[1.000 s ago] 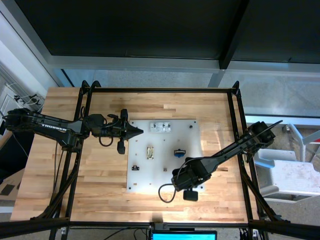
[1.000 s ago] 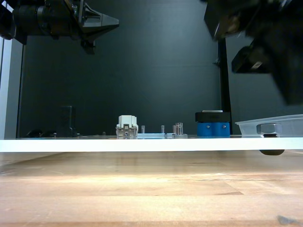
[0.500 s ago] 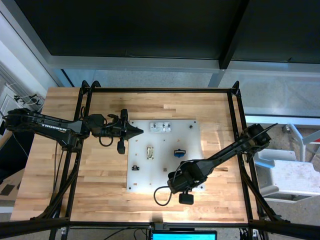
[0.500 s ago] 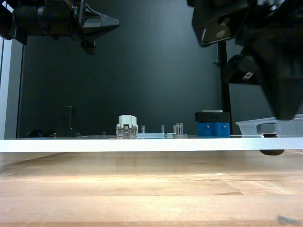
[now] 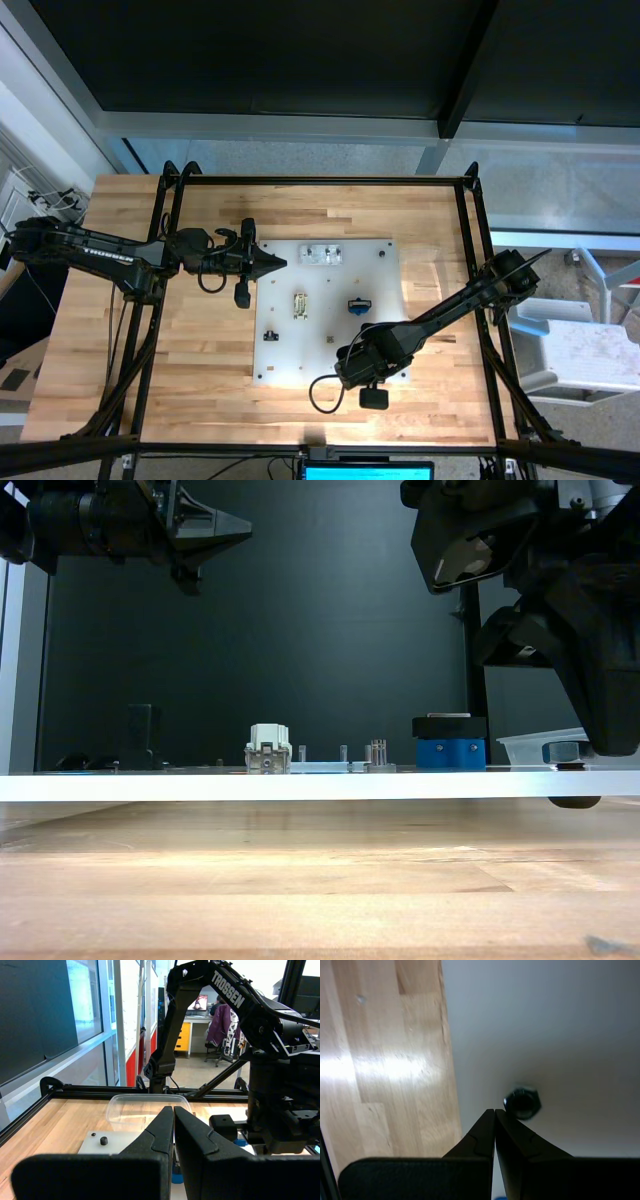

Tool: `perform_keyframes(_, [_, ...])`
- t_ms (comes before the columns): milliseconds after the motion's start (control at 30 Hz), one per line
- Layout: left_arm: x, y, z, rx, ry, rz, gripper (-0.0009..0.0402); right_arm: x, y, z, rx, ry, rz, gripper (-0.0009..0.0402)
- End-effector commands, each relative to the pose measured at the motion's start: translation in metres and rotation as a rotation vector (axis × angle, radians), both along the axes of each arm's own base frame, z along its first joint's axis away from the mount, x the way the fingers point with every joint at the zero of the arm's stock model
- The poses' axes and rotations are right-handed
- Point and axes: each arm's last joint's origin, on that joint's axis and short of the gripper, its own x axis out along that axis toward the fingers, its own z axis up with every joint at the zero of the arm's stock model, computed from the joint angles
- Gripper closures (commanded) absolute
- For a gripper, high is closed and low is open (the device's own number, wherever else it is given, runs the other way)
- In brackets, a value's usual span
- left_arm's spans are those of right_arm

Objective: Unfasten the M12 fastener and place in the container

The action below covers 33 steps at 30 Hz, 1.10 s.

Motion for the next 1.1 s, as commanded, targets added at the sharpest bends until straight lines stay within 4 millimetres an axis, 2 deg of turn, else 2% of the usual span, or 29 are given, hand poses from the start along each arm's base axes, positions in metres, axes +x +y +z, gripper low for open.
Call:
perform_keyframes(33, [0.000, 0.000, 0.000, 0.000, 0.000, 0.000, 0.0393, -0.001, -0.001, 0.000, -0.020, 0.003, -0.007, 0.0393])
perform_keyframes(433, [0.000, 0.000, 0.000, 0.000, 0.000, 0.000, 0.0393, -0.001, -0.002, 0.000, -0.036, 0.000, -0.002, 0.0393])
perform_keyframes(567, [0.000, 0.000, 0.000, 0.000, 0.000, 0.000, 0.0393, -0.008, -0.013, 0.006, -0.269, -0.032, -0.120, 0.0393])
perform_keyframes(633, [0.000, 0.000, 0.000, 0.000, -0.001, 0.000, 0.0393, -0.010, -0.015, 0.010, -0.291, -0.038, -0.126, 0.0393])
perform_keyframes(833, [0.000, 0.000, 0.000, 0.000, -0.001, 0.000, 0.0393, -0.014, -0.015, 0.018, -0.232, -0.019, -0.120, 0.0393])
perform_keyframes(1100, [0.000, 0.000, 0.000, 0.000, -0.001, 0.000, 0.0393, -0.015, -0.007, 0.029, 0.001, 0.059, -0.075, 0.0393])
